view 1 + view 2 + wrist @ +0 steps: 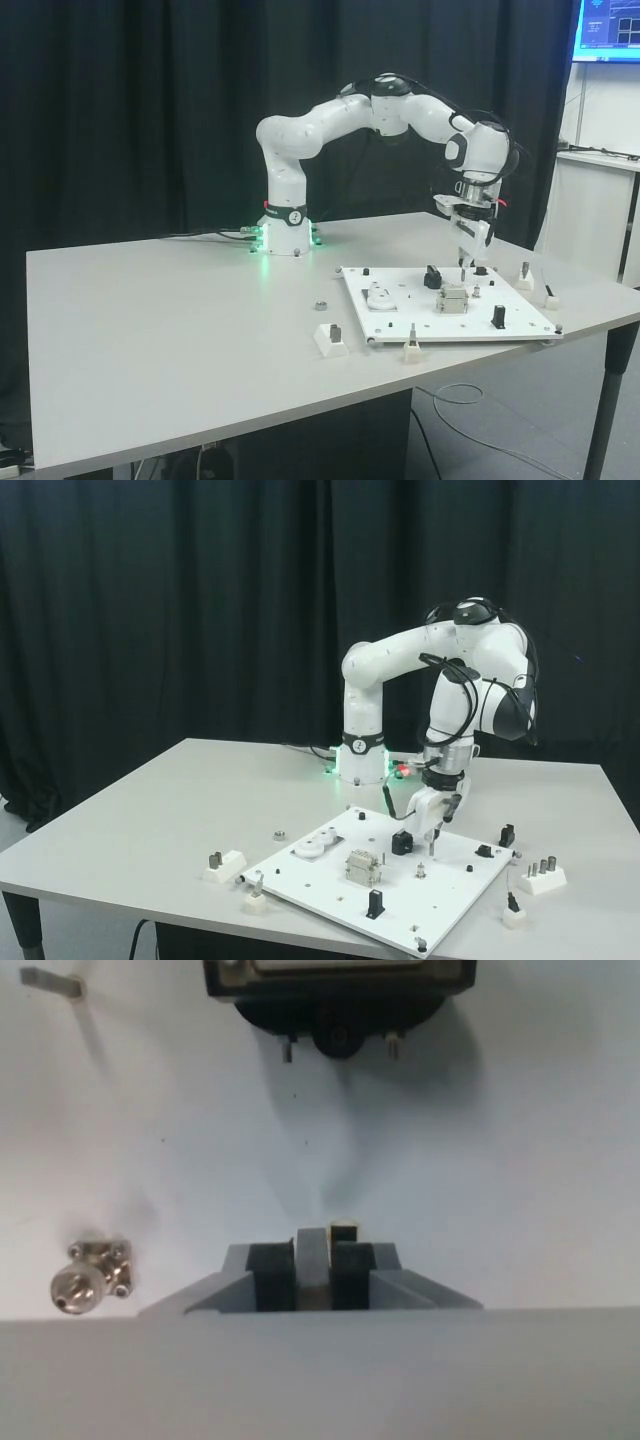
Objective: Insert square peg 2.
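Wrist view: gripper [322, 1272] closed on a slim grey square peg [312, 1265], black pads [270, 1276] pressed against either side of it, peg upright between them. White board [480, 1160] below. Beyond the fingertips, a black connector block [338, 1000] with two small metal pins beneath it. Off to one side, a metal threaded fitting [90, 1275] bolted to the board; farther away, a small grey bar [52, 982].

First room view: white Franka arm [380, 115] bolted on the grey table [150, 320], green light at its base, reaching out over the white board [450, 310] near the table's far corner. Gripper [468, 240] pointing down, just above the board's middle, peg barely discernible at the tips. On the board: a grey multi-pin connector [452, 298], a black block [432, 276], a black post [498, 316], white gear discs [380, 298]. On the table beside the board: a white holder block [331, 340] with a dark peg, another small white holder [411, 348], a small nut [321, 304].

Second room view: gripper [432, 825] over the board [330, 895], close above a small upright pin [421, 868], beside the black block [402, 842]. White holder [224, 864] with two pegs at the table's near side, well apart from the gripper; another white holder [541, 875] with pegs beyond the board's other edge.
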